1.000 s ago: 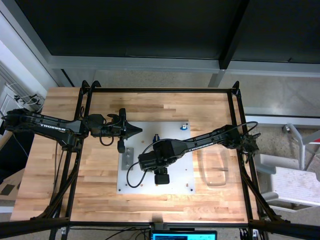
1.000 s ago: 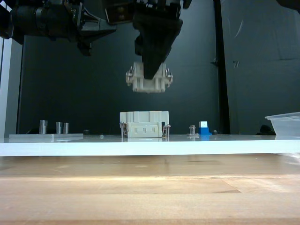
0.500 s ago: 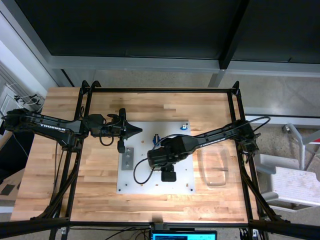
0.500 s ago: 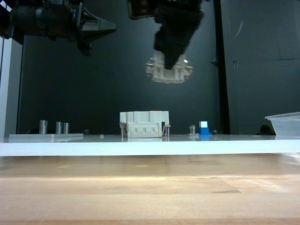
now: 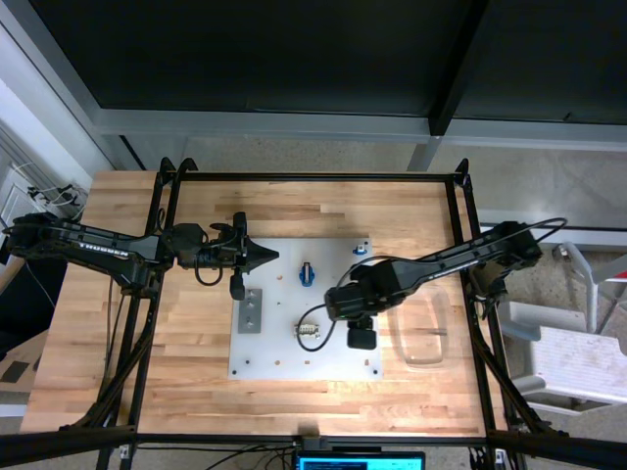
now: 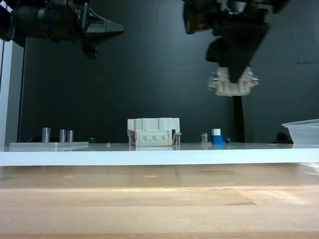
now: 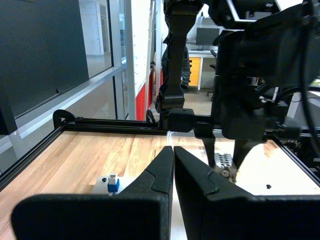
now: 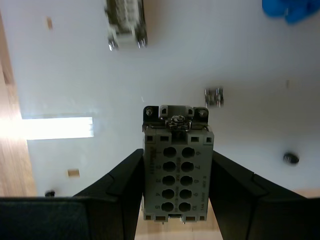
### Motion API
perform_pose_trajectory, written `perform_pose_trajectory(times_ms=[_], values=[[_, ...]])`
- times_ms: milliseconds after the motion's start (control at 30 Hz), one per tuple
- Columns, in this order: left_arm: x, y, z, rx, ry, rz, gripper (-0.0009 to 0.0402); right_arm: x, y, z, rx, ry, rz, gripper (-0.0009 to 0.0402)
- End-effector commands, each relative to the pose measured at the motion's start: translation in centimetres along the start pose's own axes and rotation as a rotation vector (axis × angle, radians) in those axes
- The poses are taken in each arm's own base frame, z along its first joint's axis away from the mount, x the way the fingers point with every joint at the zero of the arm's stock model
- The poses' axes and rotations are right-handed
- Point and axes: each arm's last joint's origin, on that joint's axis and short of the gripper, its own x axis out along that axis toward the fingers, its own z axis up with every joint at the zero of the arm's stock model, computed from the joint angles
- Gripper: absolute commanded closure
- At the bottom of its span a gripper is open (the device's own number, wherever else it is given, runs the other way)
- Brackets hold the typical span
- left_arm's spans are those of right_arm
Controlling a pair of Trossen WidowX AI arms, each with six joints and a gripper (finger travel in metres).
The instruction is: Remove the HAN10-E connector and place it in the container
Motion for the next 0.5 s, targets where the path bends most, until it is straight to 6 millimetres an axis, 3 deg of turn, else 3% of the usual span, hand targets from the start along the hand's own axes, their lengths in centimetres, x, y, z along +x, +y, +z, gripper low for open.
perform_pose_trajectory(times_ms=[33, 500], values=[[0.0, 0.0, 0.0, 0.0, -0.001, 0.0, 0.0393, 0.1, -0.3, -1.5, 0.024, 0.004, -0.001, 0.0343], [0.0, 0.0, 0.0, 0.0, -0.001, 0.0, 0.0393, 0.0, -1.4, -7.1, 0.063, 0.026, -0.008, 0.0343]])
